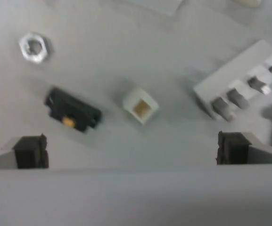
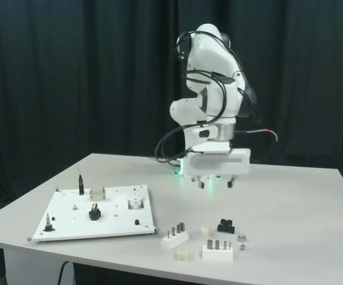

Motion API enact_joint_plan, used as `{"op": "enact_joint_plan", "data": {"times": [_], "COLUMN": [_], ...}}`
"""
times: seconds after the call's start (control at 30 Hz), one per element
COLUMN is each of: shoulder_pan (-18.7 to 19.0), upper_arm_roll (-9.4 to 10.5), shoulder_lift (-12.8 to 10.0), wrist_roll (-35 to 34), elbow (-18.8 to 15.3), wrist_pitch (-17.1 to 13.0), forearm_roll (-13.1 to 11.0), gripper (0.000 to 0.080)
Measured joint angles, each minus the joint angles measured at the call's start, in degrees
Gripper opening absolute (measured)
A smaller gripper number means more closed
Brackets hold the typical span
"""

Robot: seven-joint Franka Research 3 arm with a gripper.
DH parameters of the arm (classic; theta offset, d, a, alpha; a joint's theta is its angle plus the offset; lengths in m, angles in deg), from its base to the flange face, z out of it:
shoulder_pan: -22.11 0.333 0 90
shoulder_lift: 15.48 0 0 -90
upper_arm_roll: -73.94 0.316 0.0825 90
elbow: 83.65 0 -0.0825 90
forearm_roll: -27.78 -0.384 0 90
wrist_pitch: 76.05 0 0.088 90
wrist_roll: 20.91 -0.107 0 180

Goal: Pick BNC.

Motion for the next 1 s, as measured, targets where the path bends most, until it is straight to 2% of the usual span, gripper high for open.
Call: {"op": "enact_joint_plan", "data": {"times": [0.17, 0.37, 0.8, 1.0], "shoulder_pan": [0.0, 0.0, 0.0, 0.0], "upper_arm_roll": [1.23, 2.09, 2.72, 2.92], "shoulder_lift": [-2.2, -4.3, -7.0, -8.2], "wrist_roll": [-7.8, -17.3, -32.0, -38.0], "elbow": [2.4, 4.8, 7.5, 8.1], "wrist_pitch": [-0.2, -0.2, -0.5, -1.2], "forearm_roll": [-0.7, -2.7, -6.6, -7.5], "gripper": [0.0800, 0.0800, 0.0800, 0.0800]}}
